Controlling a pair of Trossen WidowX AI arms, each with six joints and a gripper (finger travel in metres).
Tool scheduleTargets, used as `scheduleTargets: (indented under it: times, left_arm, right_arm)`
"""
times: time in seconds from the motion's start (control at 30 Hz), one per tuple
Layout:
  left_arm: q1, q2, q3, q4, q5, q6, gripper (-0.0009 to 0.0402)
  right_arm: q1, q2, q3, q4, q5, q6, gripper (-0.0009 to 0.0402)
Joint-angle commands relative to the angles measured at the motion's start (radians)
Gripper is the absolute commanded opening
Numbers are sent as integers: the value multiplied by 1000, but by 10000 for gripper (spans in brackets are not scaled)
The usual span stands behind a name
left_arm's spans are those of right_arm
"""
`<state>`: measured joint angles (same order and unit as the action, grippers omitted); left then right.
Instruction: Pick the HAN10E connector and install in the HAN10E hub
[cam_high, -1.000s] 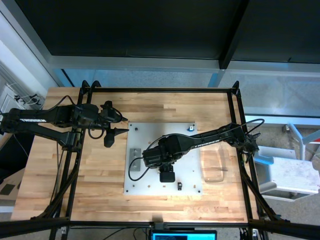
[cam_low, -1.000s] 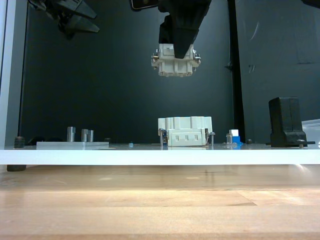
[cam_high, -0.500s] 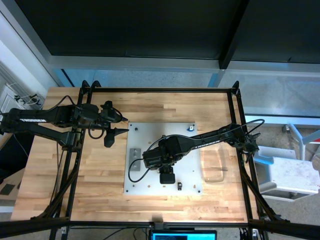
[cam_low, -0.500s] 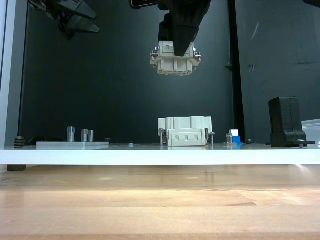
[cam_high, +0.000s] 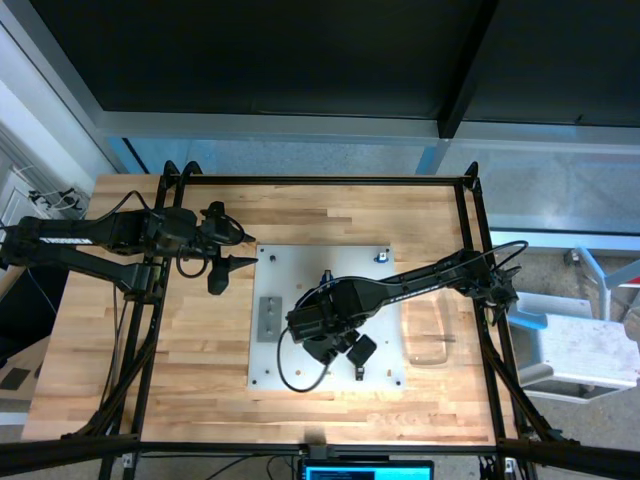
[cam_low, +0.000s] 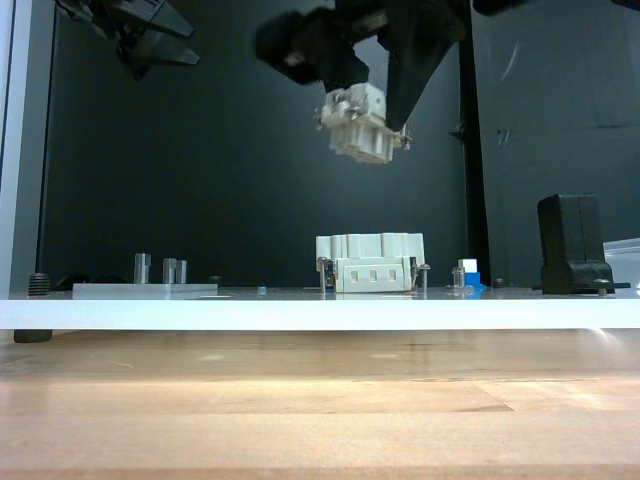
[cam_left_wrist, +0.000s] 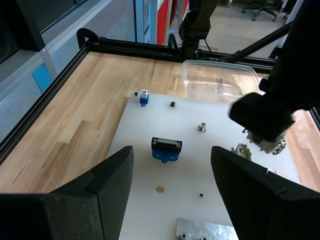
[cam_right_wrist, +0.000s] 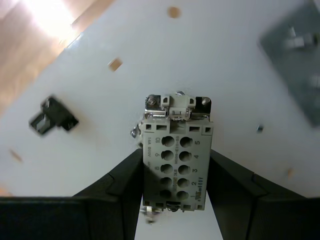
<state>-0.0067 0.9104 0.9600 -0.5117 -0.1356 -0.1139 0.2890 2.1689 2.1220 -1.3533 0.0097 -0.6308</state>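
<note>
Low view, right claw (cam_low: 366, 98) grips HAN10E connector (cam_low: 362, 135) above hub (cam_low: 368, 262), left claw (cam_low: 172, 45) aloft.

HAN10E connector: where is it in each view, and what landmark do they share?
High: hidden beneath the right gripper, over the white plate.
Low: HAN10E connector hangs tilted above the HAN10E hub.
Left wrist: connector peeks from under the right gripper.
Right wrist: connector clamped, pin face toward camera.
Landmark: white plate. Left gripper parked open, table's left.

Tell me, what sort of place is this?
Probably a robotics test lab: a wooden table carries a white mounting plate. The right claw holds the HAN10E connector above the HAN10E hub; the left claw hangs open near the table's left.
</note>
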Motion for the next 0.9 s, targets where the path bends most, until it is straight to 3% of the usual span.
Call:
scheduleTargets:
  times: [0.03, 0.37, 0.53, 0.9]
  left_arm:
    - [0, 1, 0, 0, 0, 0, 214]
    - [0, 1, 0, 0, 0, 0, 213]
    - [0, 1, 0, 0, 0, 0, 215]
    - [0, 1, 0, 0, 0, 0, 214]
  right_arm:
    - [2, 0, 1, 2, -2, -103, 37]
    - [5, 0, -7, 4, 0, -172, 37]
    - [4, 0, -8, 4, 1, -440, 37]
    - [4, 0, -21, 5, -2, -1196, 37]
